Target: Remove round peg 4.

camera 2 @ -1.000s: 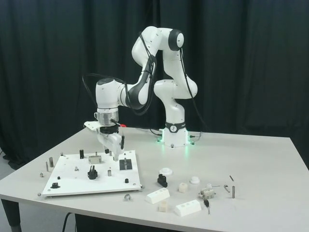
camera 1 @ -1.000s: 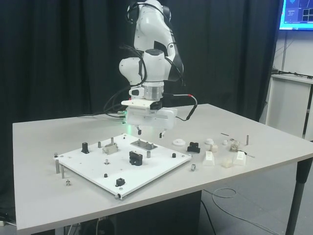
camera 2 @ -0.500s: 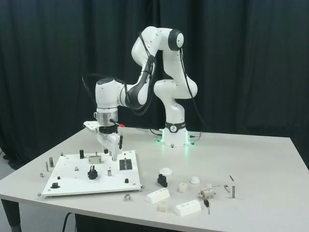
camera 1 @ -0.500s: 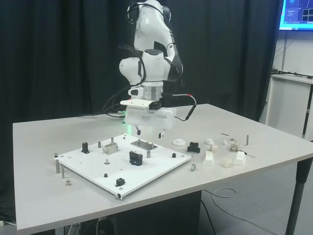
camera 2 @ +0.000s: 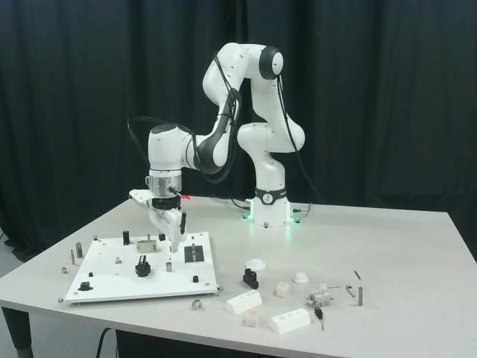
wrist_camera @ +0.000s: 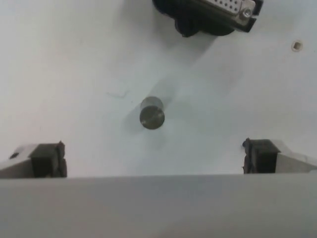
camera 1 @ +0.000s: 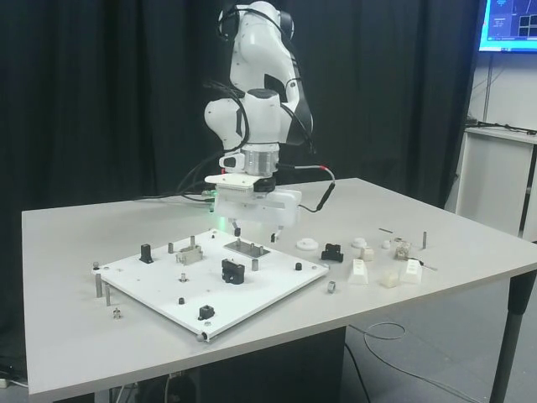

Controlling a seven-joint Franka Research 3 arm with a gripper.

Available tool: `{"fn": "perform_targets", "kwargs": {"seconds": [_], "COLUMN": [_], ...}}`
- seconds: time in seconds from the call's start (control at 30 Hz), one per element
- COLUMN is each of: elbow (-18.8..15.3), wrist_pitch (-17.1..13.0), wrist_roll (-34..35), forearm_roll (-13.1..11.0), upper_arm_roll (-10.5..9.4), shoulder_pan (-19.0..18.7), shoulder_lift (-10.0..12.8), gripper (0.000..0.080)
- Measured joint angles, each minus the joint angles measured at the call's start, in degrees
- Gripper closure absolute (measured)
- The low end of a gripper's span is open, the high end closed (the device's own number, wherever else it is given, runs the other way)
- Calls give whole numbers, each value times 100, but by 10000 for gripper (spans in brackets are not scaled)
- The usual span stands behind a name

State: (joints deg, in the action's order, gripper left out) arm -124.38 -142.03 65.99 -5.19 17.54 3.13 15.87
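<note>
A short grey round peg [wrist_camera: 151,113] stands upright in the white board [wrist_camera: 74,59], seen end-on in the wrist view. My gripper [wrist_camera: 153,157] hangs above the board, open, with its black fingertips [wrist_camera: 47,159] wide apart and nothing between them. The peg lies a little off the line between the tips. In the room views the gripper [camera 1: 256,232] [camera 2: 173,240] hovers over the board's middle, above the peg [camera 1: 254,264] [camera 2: 169,265].
A black connector block [wrist_camera: 205,15] [camera 1: 232,270] sits on the board close to the peg. The board [camera 1: 151,290] also carries other pegs, a grey plate [camera 1: 247,248] and small black parts. Loose white and black parts [camera 1: 386,264] lie on the table beside the board.
The wrist has turned a little and the gripper has shifted slightly over the board. It stays open and empty. Nothing on the board has moved.
</note>
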Motion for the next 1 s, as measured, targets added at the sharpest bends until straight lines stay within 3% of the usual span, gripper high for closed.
{"fn": "perform_targets", "kwargs": {"seconds": [1.0], "elbow": [25], "wrist_pitch": [-663], "wrist_roll": [-117], "forearm_roll": [-338], "upper_arm_roll": [-53], "shoulder_pan": [-2], "shoulder_lift": [656], "gripper": [3]}}
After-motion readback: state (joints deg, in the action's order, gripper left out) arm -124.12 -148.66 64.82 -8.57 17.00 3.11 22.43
